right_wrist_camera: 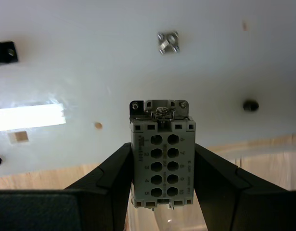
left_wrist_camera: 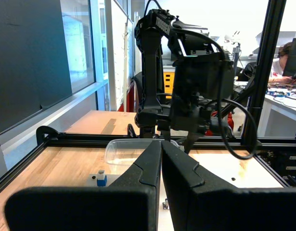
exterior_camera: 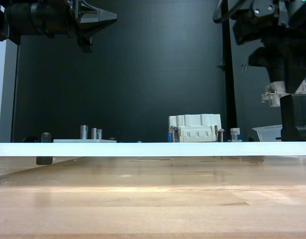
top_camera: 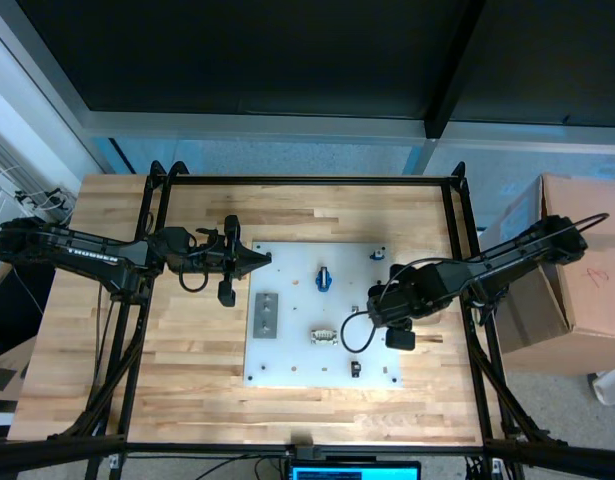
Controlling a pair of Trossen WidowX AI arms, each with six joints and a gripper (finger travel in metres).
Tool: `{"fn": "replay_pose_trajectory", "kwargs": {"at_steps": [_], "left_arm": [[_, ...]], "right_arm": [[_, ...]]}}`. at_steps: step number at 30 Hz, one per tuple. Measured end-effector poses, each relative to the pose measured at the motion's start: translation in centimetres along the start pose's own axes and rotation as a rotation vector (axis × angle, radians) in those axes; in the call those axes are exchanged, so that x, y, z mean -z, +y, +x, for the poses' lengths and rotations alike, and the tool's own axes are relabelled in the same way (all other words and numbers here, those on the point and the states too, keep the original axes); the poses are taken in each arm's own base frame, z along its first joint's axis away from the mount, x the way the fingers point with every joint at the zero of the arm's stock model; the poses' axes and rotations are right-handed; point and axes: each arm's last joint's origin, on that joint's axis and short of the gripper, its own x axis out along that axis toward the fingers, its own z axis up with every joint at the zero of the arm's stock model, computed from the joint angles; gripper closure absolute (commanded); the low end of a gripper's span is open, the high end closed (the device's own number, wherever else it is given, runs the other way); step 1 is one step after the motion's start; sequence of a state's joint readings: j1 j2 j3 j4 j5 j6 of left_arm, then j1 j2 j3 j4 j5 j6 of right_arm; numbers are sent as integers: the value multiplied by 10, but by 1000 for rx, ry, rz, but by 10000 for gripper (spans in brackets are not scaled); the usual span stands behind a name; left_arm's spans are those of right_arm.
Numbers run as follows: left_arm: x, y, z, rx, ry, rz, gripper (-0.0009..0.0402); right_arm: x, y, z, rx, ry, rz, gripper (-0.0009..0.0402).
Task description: Remove the HAN10E connector from the taskboard and place in the container
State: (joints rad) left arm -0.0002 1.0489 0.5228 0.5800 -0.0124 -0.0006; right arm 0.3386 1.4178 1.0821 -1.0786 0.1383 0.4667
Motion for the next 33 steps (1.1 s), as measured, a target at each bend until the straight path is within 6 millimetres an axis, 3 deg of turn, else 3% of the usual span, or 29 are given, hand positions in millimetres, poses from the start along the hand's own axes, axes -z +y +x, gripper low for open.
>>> {"fn": "replay_pose_trajectory", "kwargs": {"at_steps": [19, 33], "left_arm": [[0, 0, 0, 0, 0, 0, 393], [0, 0, 0, 0, 0, 0, 393]], "right_arm": [[54, -44, 16, 39, 37, 283, 381], [66, -64, 32, 83, 84, 436, 381]]}}
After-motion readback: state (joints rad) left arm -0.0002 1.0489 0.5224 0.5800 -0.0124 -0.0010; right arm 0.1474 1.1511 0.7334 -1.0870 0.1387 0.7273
